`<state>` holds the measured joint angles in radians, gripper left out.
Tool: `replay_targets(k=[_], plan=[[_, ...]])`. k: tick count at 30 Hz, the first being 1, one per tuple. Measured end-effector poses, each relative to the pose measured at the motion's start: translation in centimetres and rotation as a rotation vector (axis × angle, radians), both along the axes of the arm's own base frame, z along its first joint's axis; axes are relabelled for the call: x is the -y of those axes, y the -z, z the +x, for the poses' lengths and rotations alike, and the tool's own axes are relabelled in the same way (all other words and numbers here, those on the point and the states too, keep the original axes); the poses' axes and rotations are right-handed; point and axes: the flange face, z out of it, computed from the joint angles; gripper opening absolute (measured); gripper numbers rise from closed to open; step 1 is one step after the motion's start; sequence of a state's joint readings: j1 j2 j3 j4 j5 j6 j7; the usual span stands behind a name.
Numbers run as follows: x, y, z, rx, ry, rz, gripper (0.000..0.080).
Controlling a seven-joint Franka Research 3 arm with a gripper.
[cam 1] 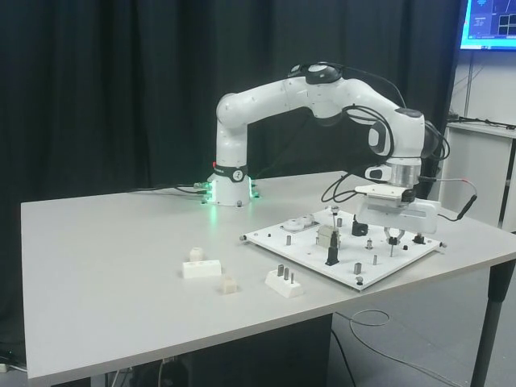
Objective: Insert round peg 1.
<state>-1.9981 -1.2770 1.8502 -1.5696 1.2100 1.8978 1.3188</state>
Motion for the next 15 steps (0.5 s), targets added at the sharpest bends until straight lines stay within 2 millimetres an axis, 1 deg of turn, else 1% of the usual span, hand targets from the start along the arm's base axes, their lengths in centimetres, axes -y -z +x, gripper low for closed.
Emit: replay_targets(k=[15], plan=[[-0.02,0.02,-0.06,0.002,0.031,-0.005,0.0015]])
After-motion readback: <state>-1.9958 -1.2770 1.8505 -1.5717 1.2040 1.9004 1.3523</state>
